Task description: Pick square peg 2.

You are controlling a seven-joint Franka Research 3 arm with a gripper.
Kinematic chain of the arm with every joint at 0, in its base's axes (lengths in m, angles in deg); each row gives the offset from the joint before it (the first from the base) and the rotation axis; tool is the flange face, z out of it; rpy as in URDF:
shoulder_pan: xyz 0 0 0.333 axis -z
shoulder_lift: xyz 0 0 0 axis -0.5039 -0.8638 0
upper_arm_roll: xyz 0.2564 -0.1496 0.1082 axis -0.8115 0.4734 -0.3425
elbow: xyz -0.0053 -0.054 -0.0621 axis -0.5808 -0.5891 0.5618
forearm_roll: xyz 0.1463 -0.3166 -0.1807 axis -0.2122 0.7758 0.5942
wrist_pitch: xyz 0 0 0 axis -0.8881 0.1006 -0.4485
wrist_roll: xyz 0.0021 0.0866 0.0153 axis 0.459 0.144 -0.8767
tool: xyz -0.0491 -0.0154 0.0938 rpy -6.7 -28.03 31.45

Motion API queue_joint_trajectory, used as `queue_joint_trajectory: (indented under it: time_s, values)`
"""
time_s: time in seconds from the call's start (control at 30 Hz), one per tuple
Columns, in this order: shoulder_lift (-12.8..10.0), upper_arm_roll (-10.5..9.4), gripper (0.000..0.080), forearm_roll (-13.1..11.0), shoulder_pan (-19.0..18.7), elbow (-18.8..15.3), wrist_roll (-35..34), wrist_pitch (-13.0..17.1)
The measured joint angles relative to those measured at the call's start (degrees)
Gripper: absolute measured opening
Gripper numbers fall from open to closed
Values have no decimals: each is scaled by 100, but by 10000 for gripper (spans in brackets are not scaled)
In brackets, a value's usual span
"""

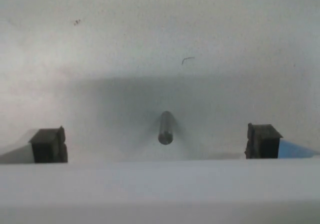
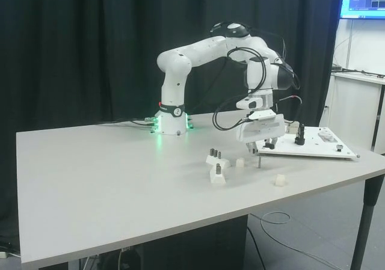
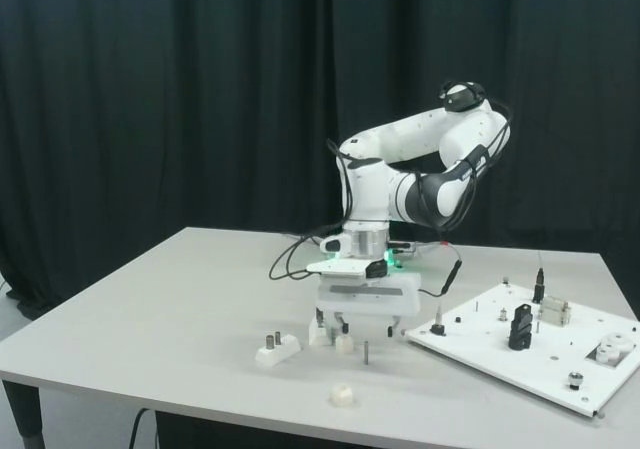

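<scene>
The gripper (image 1: 156, 143) hung low over the grey table (image 2: 108, 168), jaws spread wide and holding nothing, with a slim upright peg (image 1: 165, 127) centred between the 2 fingertips (image 1: 48, 145). This looked like the approach step; next called for descending and closing.

A white board (image 2: 313, 150) of small parts lies on the grey table (image 2: 108, 174).
</scene>
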Motion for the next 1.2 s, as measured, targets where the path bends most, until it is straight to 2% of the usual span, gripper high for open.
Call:
queue_joint_trajectory:
  time_s: [1.2]
  values:
    - [0, 230, 800, 223, -174, -14, -84, -134]
